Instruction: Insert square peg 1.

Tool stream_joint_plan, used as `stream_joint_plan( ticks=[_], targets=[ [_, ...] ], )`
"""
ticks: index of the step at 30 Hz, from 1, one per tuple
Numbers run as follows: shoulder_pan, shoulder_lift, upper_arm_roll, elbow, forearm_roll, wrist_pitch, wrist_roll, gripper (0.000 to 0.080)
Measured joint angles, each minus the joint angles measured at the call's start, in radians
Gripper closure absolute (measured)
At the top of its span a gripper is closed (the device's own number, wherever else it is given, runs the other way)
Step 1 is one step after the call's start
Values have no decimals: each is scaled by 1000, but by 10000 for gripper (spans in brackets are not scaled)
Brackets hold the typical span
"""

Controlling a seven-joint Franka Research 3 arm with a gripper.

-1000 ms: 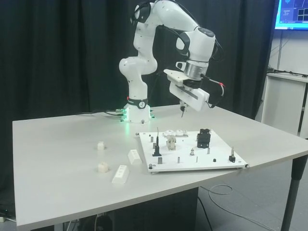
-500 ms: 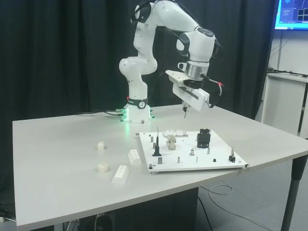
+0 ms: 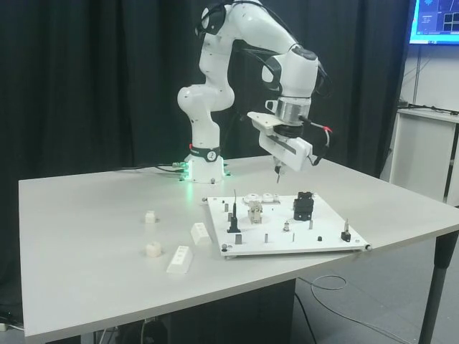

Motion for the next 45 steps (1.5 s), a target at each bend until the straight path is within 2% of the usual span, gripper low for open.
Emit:
stream_joint_plan(
  ticks=[11,20,25,27,30,40,43,45],
  targets=[
    [3,25,-3,-20,-1,66,41,768],
    [32,37,-7,-23,-1,70,104,768],
    [72,46,-28,-25,6,70,154,768],
    [96,51,-48,-25,17,70,164,768],
    [146,61,-97,-25,42,72,168,768],
    [330,108,-320,-26,117,81,150,768],
    [364,117,-372,-25,123,81,129,768],
    [375,118,-394,-25,123,81,123,768]
  ],
)
